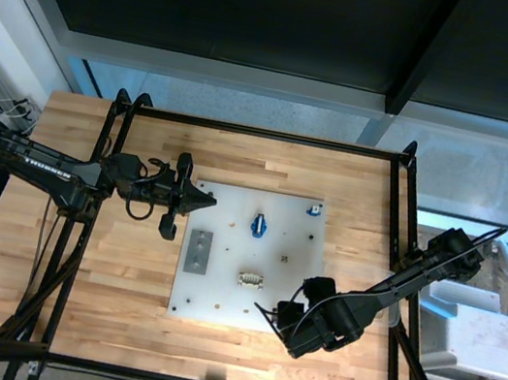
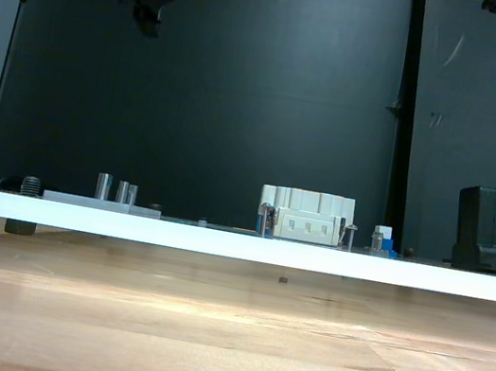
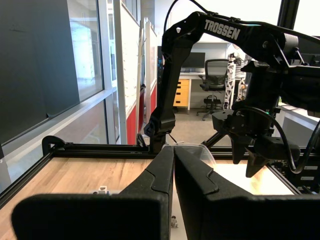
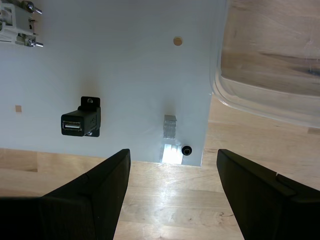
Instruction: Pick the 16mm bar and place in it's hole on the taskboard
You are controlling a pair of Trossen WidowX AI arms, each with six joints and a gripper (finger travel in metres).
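Left gripper [image 1: 210, 202], fingers pressed together on nothing, hovers at the taskboard [image 1: 216, 292] 10 o'clock edge. Upright pegs [image 2: 104, 186] stand in the grey block [image 1: 197, 251] at 8 o'clock. Cannot tell if one is the 16mm bar, so progress unclear. Right gripper [image 1: 268, 314], spread and bare, over the 5 o'clock corner. clear bin [image 4: 260, 100] at its 3 o'clock, contents not discernible.

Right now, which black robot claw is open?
The right arm's black gripper, above the white board's near edge: its fingers stand wide apart. The left gripper, above the board's left edge, has fingers pressed together. Neither holds the 16mm bar.
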